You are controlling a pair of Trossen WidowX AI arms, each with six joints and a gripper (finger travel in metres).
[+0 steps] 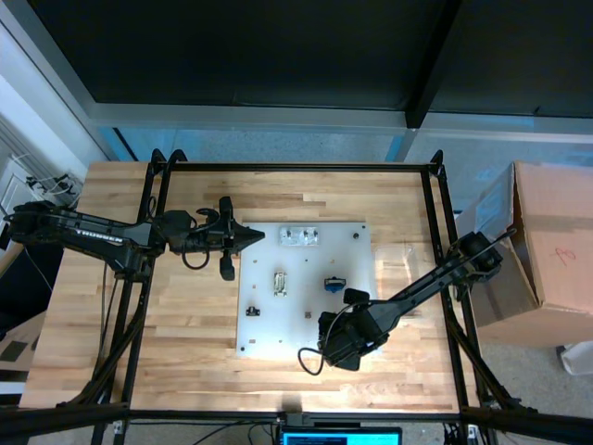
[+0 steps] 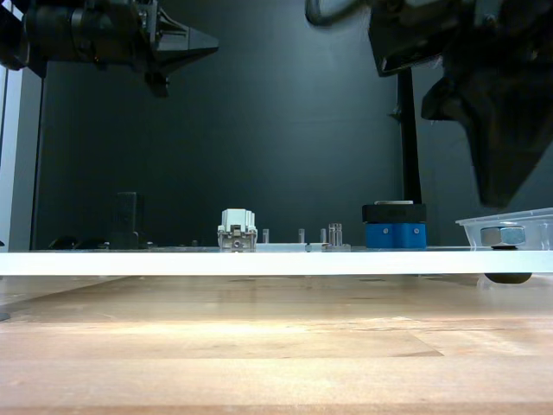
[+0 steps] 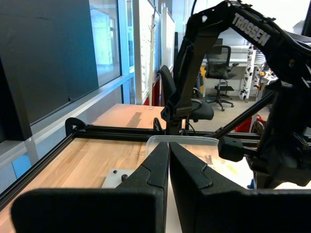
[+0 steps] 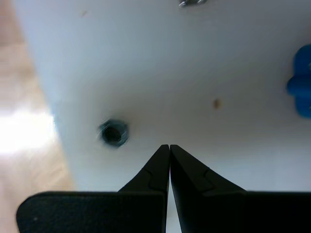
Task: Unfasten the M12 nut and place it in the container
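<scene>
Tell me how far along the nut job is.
Done: nothing visible; the M12 nut sits on its stud on the board. In hand: the right gripper hovers beside it, shut and empty; the left gripper is shut, raised over the board's far left. Left: unscrewing, then moving it to the container.

nut (image 4: 113,132): open from above | right tool (image 4: 169,145) closed, hanging near over it | tray (image 2: 518,223) beyond | left tool (image 1: 258,237) closed, high, well apart
</scene>
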